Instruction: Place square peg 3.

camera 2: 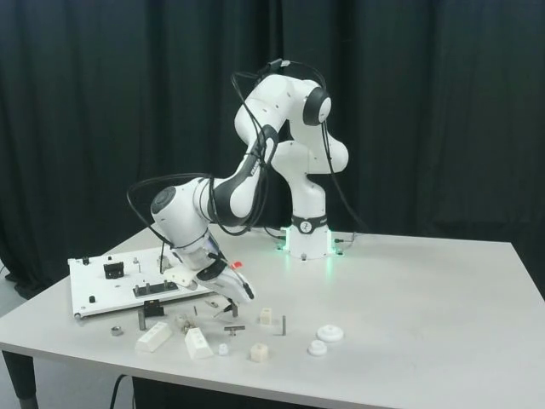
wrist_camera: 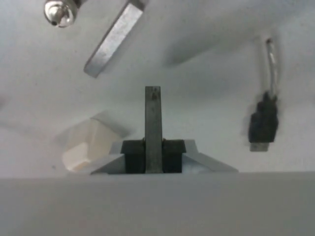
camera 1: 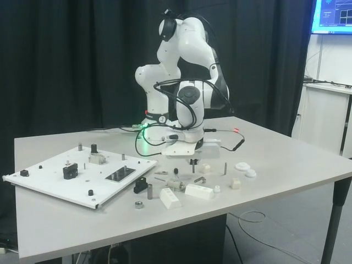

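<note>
Between the end effector's (wrist_camera: 153,162) black pads sits the square peg (wrist_camera: 153,129), a slim grey bar standing straight out past the fingertips, so the fingers are clamped on it and the grab looks done. My read is we're at the carry stage: peg picked, not placed yet.

From the room views the end effector (camera 1: 192,160) hangs low over the loose-parts clutter on the grey surface (camera 1: 286,165), just beside the near corner of the white assembly board (camera 1: 49,181). The peg itself is too small to make out there.

Under the wrist there's another flat grey bar (wrist_camera: 114,40) lying at an angle, a shiny bolt head (wrist_camera: 60,12), a black connector (wrist_camera: 262,127) on its cable, and a pale white block (wrist_camera: 83,147), all sitting apart from the held peg.

Next move, I'd guess: lift enough to clear the clutter, swing across to the board, keep the peg upright and squared to its hole before pushing down. Can't tell which hole is number 3 from here.
</note>
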Tool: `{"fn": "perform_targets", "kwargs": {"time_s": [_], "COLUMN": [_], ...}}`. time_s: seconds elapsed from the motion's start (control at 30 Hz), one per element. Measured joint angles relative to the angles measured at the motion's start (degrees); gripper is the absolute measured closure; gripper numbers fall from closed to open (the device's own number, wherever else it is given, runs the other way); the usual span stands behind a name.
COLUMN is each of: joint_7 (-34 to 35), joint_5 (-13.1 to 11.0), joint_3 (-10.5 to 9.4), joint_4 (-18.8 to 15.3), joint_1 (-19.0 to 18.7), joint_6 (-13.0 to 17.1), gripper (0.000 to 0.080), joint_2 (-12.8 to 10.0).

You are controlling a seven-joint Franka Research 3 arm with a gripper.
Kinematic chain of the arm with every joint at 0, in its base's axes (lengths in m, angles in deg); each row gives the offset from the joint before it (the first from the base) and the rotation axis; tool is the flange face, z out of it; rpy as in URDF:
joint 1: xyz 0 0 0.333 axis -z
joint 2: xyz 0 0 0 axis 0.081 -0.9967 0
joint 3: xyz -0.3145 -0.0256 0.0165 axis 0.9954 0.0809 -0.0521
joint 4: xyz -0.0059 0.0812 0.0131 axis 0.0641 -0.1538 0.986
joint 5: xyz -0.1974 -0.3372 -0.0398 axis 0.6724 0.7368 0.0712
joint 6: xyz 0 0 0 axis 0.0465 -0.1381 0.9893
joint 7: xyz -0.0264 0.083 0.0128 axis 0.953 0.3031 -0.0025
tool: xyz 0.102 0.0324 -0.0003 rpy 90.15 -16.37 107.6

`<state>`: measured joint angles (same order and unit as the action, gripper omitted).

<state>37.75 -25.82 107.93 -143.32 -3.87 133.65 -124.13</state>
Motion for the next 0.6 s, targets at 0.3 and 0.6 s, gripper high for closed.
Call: {"fn": "perform_targets", "kwargs": {"time_s": [0.3,0.6], "joint_7": [2.7,4.9], "joint_5": [0.9,2.8], "joint_3": [-1.62,-3.01], "joint_4": [0.0,0.0], "joint_1": [0.0,-0.1], "joint_6": [2.0,3.4], "gripper": [0.0729,0.0729], "joint_2": [-0.5,-0.6]}}
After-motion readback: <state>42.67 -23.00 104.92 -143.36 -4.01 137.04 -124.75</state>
